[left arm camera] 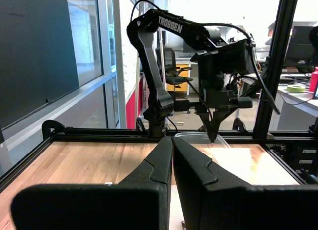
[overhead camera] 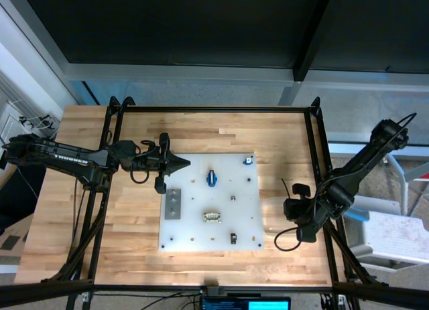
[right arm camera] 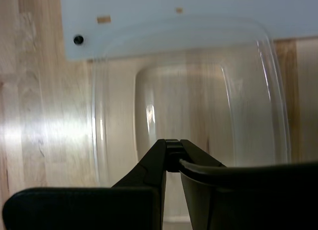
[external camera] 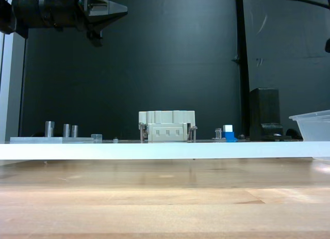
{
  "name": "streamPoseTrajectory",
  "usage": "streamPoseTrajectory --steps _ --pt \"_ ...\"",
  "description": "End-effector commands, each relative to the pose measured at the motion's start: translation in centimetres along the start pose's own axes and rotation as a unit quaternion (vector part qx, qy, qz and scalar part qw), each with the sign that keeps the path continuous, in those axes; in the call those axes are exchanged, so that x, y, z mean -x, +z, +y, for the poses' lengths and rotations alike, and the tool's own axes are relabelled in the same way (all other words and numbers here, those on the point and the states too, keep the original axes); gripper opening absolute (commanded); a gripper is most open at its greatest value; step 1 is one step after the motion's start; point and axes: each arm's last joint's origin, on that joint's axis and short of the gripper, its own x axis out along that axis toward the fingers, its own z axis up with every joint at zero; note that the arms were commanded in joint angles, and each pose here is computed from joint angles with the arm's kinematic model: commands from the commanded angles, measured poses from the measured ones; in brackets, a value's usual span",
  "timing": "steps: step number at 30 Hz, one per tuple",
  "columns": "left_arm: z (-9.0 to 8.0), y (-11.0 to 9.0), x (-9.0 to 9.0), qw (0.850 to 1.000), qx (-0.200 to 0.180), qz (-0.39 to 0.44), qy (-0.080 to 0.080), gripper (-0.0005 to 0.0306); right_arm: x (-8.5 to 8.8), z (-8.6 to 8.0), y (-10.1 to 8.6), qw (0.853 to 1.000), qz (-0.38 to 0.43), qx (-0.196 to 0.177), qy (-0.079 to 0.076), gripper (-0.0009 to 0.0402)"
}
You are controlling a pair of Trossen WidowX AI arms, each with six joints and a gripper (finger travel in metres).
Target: Remove the USB connector from the USB hub and place in the container
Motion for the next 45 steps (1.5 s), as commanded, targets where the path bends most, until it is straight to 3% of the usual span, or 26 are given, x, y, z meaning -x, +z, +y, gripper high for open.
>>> streamPoseTrajectory --steps 1,24,27,37,45 --pt "0.00 0.01 0.00 1.000 0.000 0.000 0.000 0.0001 -0.01 0.06 -0.07 1.000 0.000 0.002 0.000 0.0000" --pt "0.00 0.02 0.00 1.000 0.000 0.000 0.000 0.0001 0.00 0.14 -0.15 1.000 0.000 0.005 0.001 0.0003" --pt "0.00 0.00 -0.01 1.000 0.000 0.000 0.000 0.0001 0.01 0.15 -0.17 1.000 0.001 0.006 0.002 0.0028" --pt "0.01 0.01 0.00 1.000 0.000 0.000 0.000 0.0001 0.01 0.17 -0.18 1.000 0.000 -0.004 0.001 0.0169" --pt "0.01 0.01 0.00 1.000 0.000 0.000 0.000 0.0001 0.01 0.15 -0.17 1.000 -0.001 -0.007 0.000 0.0192"
